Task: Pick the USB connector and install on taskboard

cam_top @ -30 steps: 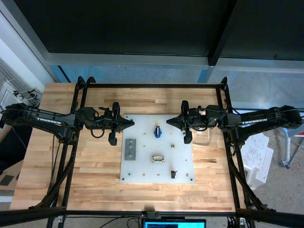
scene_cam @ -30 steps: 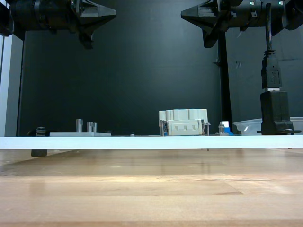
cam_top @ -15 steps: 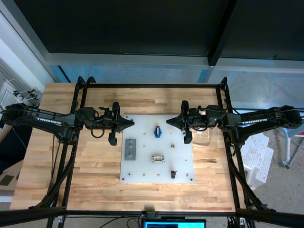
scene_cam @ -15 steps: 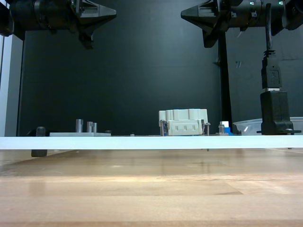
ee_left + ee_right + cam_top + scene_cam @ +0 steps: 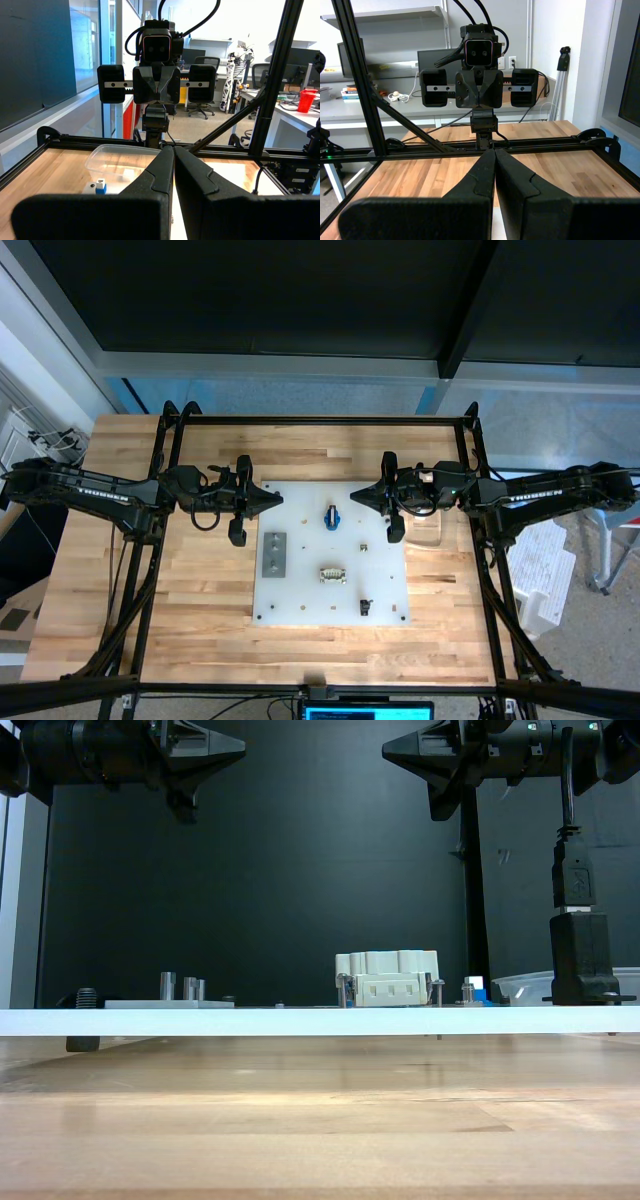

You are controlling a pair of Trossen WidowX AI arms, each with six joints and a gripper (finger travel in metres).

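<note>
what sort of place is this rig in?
Likely a robotics lab: office chairs behind, framed wooden table, taskboard. Left gripper and right gripper hover shut over its far side.

Tabletop (image 5: 200, 640): pale wood strips, smooth, faint sheen.
Taskboard (image 5: 300, 605): white, smooth, matt.
Block (image 5: 273, 553): dull grey metal.
Knob (image 5: 333, 517): blue plastic.
Multi-pin connector (image 5: 387, 978): beige plastic.
Tub (image 5: 120, 157): clear glossy plastic.
My left tool (image 5: 280, 498), above the taskboard's left edge: matt black plastic.
My right tool (image 5: 352, 496), above its far side: the same.
</note>
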